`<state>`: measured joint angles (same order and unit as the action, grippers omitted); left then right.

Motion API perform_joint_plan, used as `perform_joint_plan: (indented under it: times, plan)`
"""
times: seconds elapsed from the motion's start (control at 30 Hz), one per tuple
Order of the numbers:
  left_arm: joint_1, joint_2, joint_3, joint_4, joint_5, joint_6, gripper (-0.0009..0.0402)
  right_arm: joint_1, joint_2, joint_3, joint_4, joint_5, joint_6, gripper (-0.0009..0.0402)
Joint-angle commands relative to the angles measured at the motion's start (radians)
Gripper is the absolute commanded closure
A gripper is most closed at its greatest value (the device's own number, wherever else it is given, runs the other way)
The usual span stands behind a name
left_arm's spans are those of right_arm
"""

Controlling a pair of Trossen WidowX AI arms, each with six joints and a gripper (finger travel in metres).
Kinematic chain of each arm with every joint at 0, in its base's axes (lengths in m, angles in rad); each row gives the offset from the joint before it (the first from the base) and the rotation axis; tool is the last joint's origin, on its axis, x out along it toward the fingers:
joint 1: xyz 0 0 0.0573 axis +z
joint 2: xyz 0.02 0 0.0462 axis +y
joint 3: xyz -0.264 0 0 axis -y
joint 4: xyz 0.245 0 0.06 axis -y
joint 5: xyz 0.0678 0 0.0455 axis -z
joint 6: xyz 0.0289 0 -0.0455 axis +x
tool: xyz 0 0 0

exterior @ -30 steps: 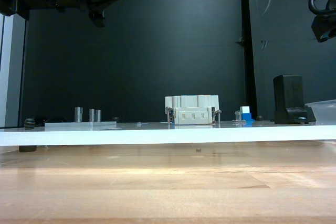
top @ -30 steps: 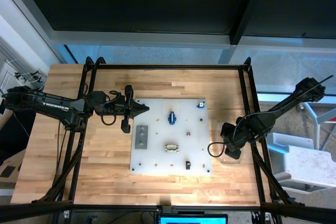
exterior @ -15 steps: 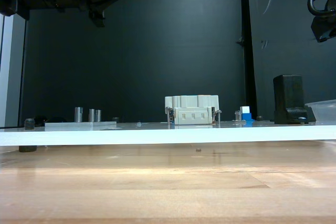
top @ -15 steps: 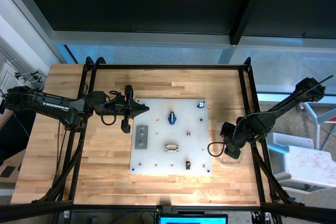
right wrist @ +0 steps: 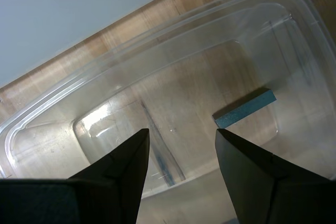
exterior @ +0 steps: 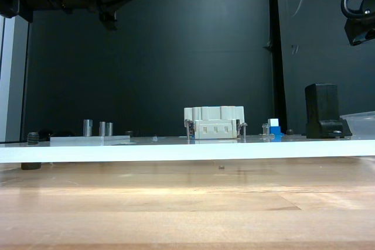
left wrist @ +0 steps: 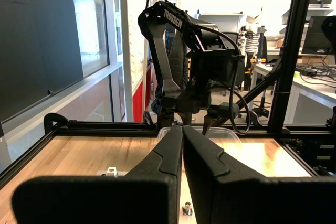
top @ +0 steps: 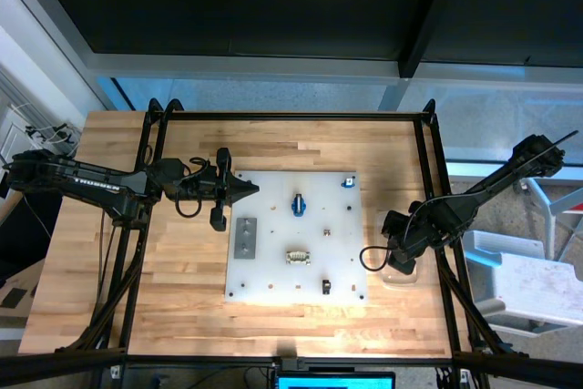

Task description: Pick the 16mm bar from the taskboard and place it in the container

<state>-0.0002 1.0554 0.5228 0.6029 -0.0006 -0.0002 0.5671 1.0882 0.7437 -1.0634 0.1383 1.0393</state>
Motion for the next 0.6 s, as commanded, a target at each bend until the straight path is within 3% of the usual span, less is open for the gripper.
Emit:
perform_joint_plan:
  times: [0.03, 0.6]
  plan:
    - [0.000, 0.000, 0.000, 0.000, 0.000, 0.000, 0.0393, 0.000, 0.000, 0.000, 0.001, 0.000, 0.000, 0.0210]
    - [0.000, 0.000, 0.000, 0.000, 0.000, 0.000, 0.0393, 0.000, 0.000, 0.000, 0.002, -0.001, 0.000, 0.0208]
